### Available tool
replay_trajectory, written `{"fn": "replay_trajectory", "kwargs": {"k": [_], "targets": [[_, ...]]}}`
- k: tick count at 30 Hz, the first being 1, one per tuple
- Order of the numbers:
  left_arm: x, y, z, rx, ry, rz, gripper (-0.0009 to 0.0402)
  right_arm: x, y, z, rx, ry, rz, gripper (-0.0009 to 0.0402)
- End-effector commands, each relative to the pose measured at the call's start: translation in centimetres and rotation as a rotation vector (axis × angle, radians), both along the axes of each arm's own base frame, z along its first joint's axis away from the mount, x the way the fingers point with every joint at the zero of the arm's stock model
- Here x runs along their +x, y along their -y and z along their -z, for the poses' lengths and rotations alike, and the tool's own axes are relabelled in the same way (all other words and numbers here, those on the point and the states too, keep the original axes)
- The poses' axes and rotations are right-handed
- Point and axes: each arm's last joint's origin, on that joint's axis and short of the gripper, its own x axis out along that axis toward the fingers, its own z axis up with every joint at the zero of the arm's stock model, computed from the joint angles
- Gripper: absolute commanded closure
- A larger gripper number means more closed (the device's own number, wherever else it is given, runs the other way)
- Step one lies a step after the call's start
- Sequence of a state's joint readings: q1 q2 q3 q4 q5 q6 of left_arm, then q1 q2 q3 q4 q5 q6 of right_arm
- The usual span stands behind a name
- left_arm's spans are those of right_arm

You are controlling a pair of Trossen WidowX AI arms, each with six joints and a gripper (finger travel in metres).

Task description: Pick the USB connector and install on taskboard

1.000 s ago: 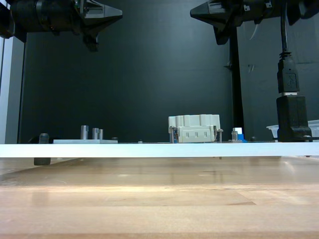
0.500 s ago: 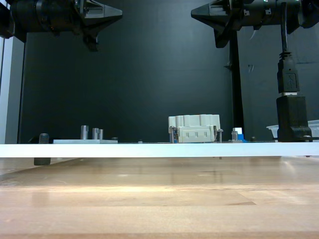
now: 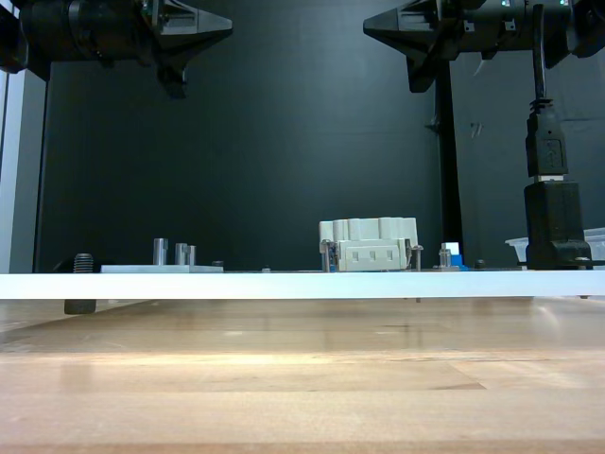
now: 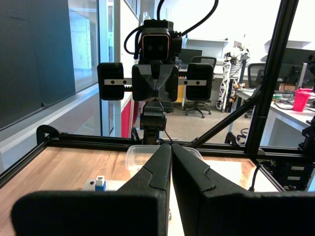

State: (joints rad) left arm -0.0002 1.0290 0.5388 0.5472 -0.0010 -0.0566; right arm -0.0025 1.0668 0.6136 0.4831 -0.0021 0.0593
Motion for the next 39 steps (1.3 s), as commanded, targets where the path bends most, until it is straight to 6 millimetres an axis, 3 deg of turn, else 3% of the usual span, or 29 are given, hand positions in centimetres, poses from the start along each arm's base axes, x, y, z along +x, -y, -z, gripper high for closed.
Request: {"fn": "replay_trajectory", "kwargs": {"k": [1, 39], "targets": [[0.00, 0.00, 0.00, 0.000, 0.000, 0.000, 0.0393, 0.02, -0.02, 0.12, 0.000, -0.011, -0.001, 0.0393], [0.00, 0.00, -0.01, 0.000, 0.000, 0.000, 0.0393, 0.02, 0.01, 0.00, -0.013, 0.000, 0.010, 0.0393]]}}
